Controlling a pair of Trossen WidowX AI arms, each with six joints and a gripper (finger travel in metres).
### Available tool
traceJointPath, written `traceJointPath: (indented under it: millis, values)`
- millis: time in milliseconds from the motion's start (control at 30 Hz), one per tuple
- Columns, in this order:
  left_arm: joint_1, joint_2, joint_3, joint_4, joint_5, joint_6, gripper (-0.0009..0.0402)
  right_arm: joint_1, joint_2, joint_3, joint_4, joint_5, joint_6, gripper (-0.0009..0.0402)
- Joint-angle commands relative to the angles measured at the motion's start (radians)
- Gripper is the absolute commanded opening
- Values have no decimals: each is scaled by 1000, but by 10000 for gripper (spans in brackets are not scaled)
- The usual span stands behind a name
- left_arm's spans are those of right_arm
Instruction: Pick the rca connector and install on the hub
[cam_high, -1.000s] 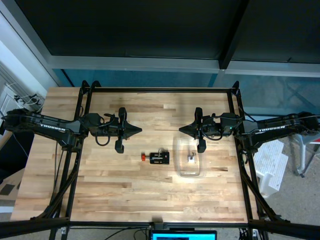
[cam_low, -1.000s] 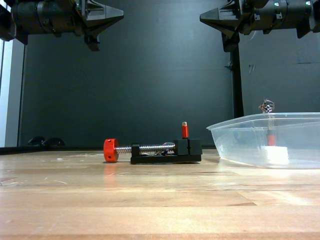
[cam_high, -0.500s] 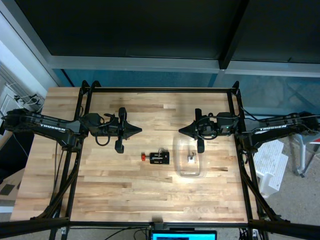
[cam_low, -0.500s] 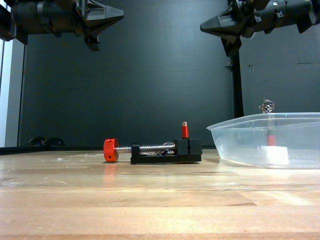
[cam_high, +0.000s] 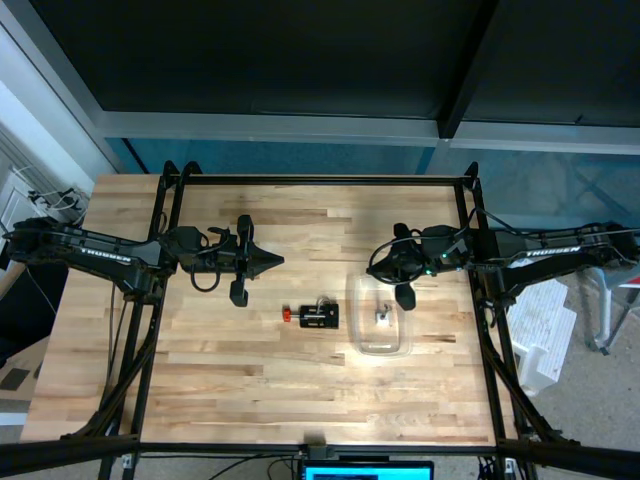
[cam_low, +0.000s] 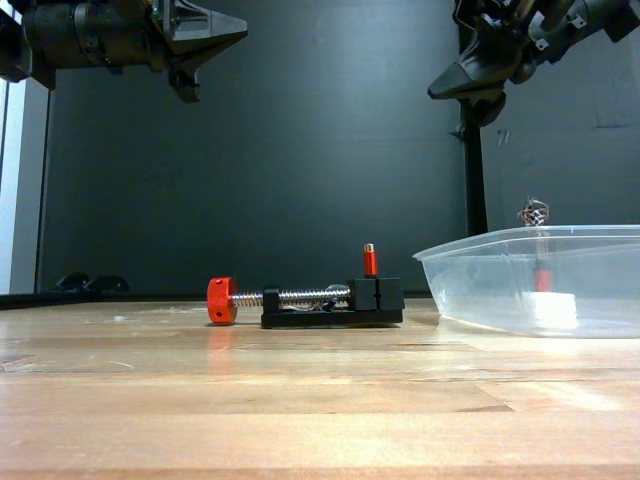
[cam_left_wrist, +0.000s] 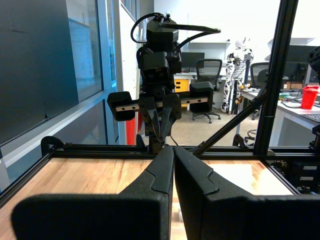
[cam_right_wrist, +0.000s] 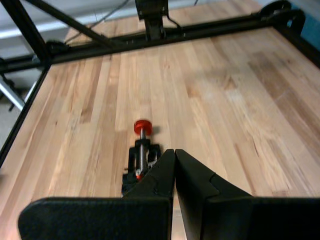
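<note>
Overhead, the left gripper (cam_high: 274, 261) hovers above the wooden table (cam_high: 200, 340) to the left of the hub (cam_high: 318, 317). The right gripper (cam_high: 373, 268) tilts downward near the far end of the clear plastic tray (cam_high: 356, 335), where the rca connector (cam_high: 381, 316) sits, apart from the hub. From table level, both grippers hang high above hub and tray, and a small white piece (cam_low: 553, 308) lies in the tray. In the 2 wrist views each gripper's fingers are pressed together, and the right one looks down on the hub's red knob (cam_right_wrist: 142, 126).
</note>
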Motion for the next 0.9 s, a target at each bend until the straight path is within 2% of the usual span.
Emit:
traceJointPath:
  millis: [33,133,300,900]
  values:
    - [0,0,0,0,0,0,0,7,5,26,-76,-1,9,0]
    - [0,0,0,0,0,0,0,11,15,56,-165,-10,14,0]
    - [0,0,0,0,0,0,0,39,41,110,-308,-7,18,0]
    - [0,0,0,0,0,0,0,147,156,216,-553,1,80,0]
